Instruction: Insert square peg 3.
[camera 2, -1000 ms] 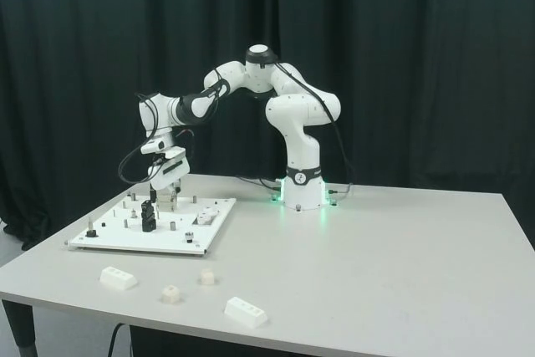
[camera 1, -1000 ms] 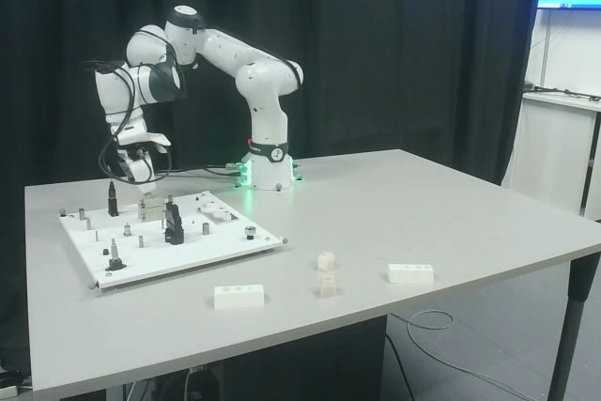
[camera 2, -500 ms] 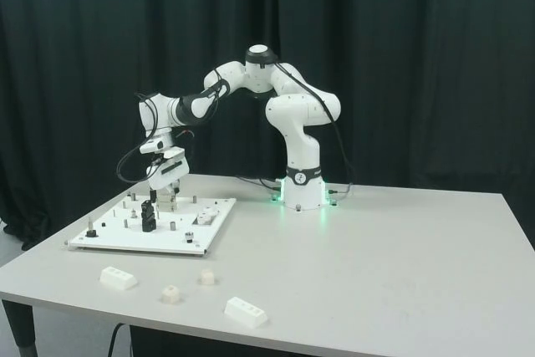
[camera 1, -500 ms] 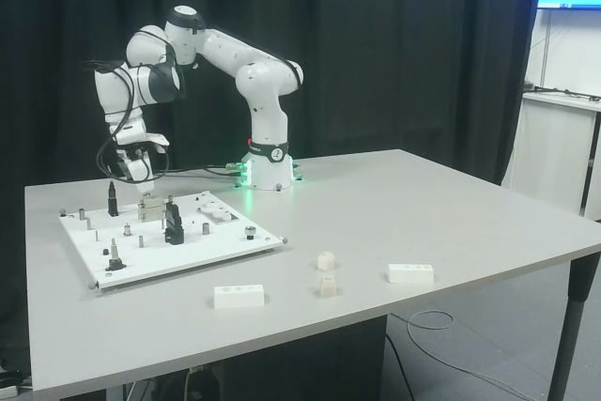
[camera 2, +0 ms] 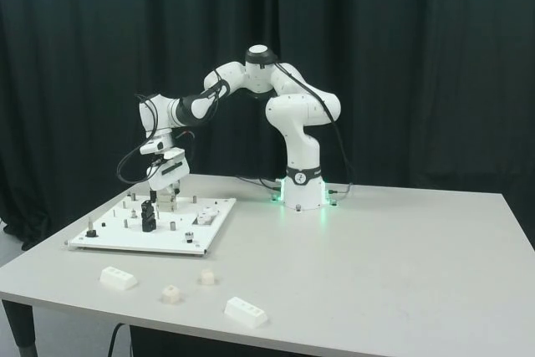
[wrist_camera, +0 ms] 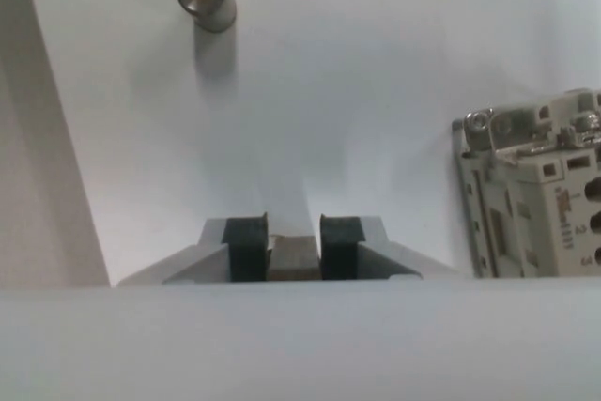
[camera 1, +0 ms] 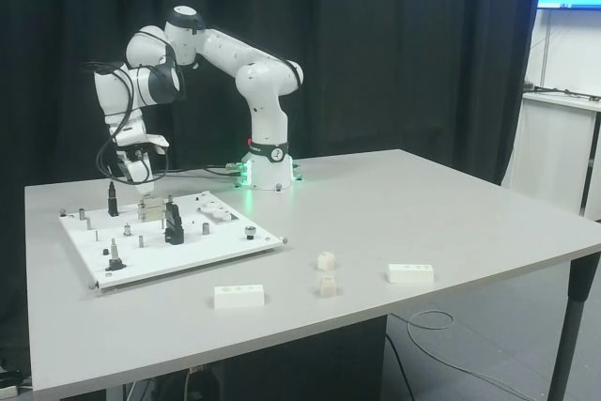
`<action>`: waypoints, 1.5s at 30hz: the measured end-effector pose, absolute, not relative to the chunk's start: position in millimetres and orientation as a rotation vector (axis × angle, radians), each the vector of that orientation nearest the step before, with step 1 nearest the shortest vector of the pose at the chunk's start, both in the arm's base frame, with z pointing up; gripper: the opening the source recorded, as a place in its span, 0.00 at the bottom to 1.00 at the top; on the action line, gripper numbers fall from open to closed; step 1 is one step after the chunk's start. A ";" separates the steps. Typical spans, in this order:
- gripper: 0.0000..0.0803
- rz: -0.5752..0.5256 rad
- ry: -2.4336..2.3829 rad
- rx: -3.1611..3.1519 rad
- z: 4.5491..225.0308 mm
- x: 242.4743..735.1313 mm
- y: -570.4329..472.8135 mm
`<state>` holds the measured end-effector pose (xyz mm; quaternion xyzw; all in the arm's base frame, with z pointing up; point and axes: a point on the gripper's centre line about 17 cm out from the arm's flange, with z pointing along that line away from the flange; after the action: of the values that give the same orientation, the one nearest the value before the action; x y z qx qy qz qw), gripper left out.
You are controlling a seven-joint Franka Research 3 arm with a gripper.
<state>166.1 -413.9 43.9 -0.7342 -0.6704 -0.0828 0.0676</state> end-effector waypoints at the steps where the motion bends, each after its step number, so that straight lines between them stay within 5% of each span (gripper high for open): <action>1: 0.14 -0.249 -2.020 -2.212 43.9 165.8 -414.0; 45: 0.14 -0.245 -1.988 -2.225 44.6 157.7 -414.4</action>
<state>157.7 -414.4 44.6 -0.7411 -0.6623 -0.0816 0.0738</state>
